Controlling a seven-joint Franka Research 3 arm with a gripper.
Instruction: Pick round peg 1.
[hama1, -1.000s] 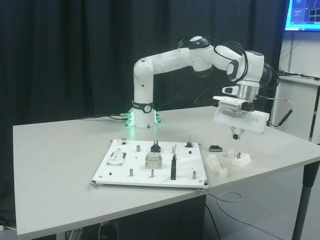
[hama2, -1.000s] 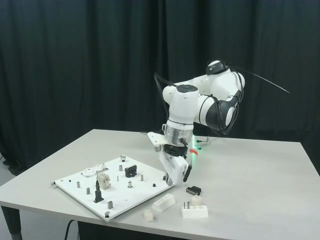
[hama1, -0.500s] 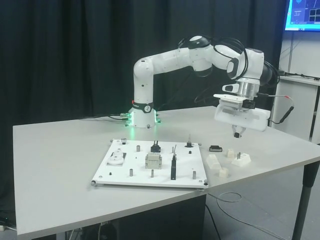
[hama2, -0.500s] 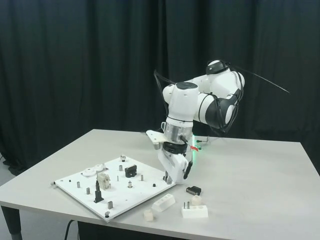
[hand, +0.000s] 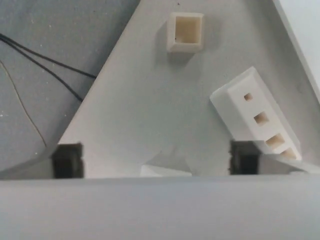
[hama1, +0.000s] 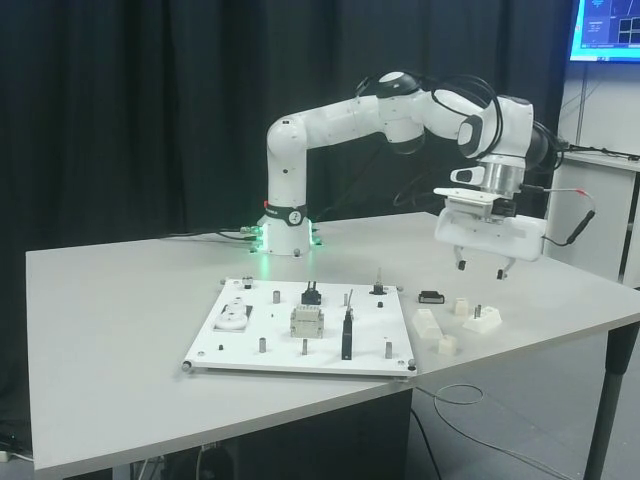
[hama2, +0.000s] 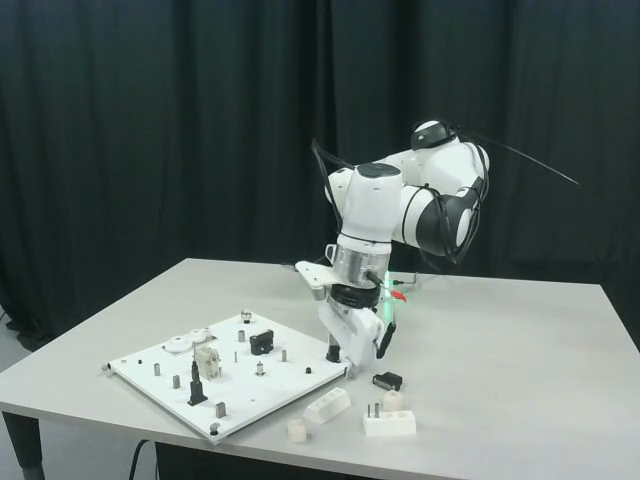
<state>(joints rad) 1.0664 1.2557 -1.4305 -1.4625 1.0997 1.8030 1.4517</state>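
Above the white blocks (hama1: 470, 316), unlabelled, the fingers (hama1: 459, 265) hang apart, empty.

we can't say for sure which one is round peg 1 (hama2: 371, 407), but it looks like one of two thin grey pins standing upright side by side in a low white holder (hama2: 392, 425), lower middle of the second room view. in the first room view it's lower right, and just one pin shows.
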